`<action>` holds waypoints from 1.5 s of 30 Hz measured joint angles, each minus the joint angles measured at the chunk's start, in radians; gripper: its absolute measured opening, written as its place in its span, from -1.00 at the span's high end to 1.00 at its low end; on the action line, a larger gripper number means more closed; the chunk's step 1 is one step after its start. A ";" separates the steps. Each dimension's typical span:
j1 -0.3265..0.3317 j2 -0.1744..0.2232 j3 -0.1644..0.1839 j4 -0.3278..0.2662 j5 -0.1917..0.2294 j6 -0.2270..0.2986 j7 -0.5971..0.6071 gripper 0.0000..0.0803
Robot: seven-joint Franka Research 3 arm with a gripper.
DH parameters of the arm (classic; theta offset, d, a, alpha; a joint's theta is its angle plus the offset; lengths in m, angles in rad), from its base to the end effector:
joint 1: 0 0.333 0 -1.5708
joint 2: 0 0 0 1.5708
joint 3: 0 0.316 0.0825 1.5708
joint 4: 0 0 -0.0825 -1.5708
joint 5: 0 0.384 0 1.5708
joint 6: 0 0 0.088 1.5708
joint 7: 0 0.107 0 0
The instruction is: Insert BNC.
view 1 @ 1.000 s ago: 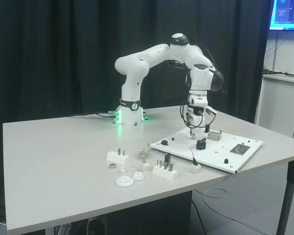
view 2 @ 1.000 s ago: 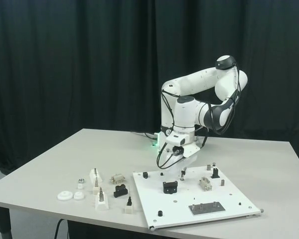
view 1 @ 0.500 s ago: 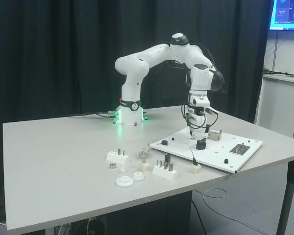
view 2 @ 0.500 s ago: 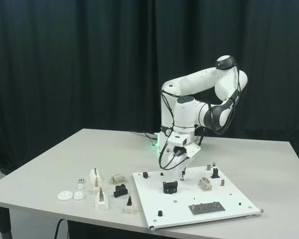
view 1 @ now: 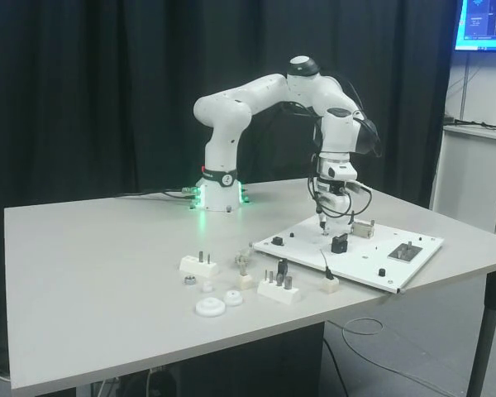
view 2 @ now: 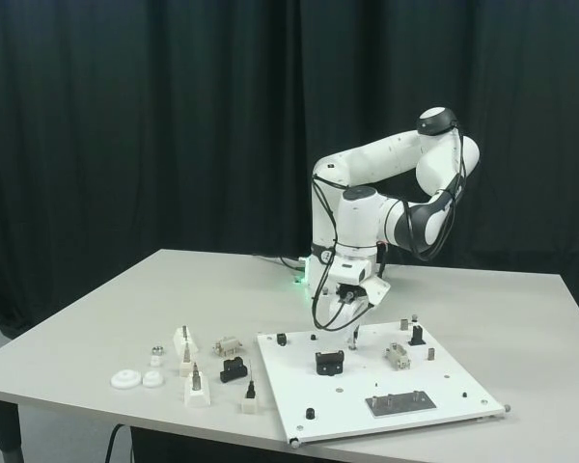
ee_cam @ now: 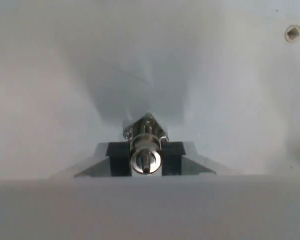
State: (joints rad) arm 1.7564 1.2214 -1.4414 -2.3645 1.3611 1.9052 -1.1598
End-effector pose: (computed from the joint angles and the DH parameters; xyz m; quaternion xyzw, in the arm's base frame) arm 0.4523 0.1360 0.2105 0.9525 0.3038 -0.0169 0.0139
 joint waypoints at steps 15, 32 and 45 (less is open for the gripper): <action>-0.001 0.000 0.001 0.005 -0.009 0.000 -0.103 0.69; -0.006 0.000 0.004 0.019 -0.035 0.000 -0.237 0.69; -0.007 0.000 0.005 0.022 -0.041 0.000 -0.307 0.69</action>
State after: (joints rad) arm 1.7498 1.2214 -1.4367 -2.3425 1.3205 1.9052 -1.4667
